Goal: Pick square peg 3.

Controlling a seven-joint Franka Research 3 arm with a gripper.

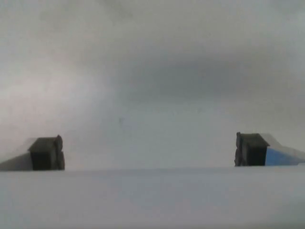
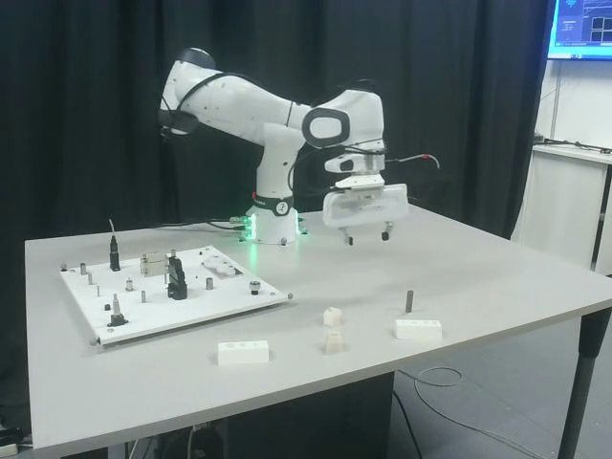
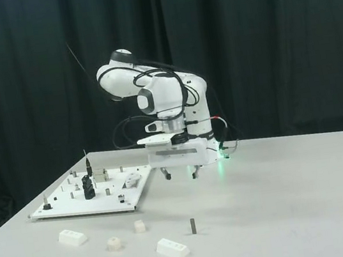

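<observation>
— What does the wrist camera give you?

— Very little. The two black fingertips (image 1: 46,153) stand far apart at either edge, so the jaws are wide and hold nothing. Between them is only bare grey table (image 1: 152,114). No peg in that view at all.

— And from the first room camera?

— The gripper (image 2: 367,236) hangs well above the table, out in front of the white arm's (image 2: 249,105) base. The only upright dark piece I can find is a small peg (image 2: 409,302) near the front edge, just behind a white block (image 2: 418,329) on the right. I take that for square peg 3, though I cannot read its cross-section from here. Two small pale pieces (image 2: 332,316) sit to its left, another white block (image 2: 243,352) further left, and the white board (image 2: 172,292) with its fixtures well off to the left.

— So which step is this?

— The approach, I'd judge. Nothing is grasped yet. The next move calls for carrying the open jaws forward and down over that peg, squared to its flat sides.

— Does the second room camera agree?

— Yes. The gripper (image 3: 179,174) is high above the table, with the peg (image 3: 192,226) standing alone, slim, dark and upright, nearer the front edge, beside a white block (image 3: 172,248). Being thin and free-standing, it would likely tip if a finger nudged it.
</observation>
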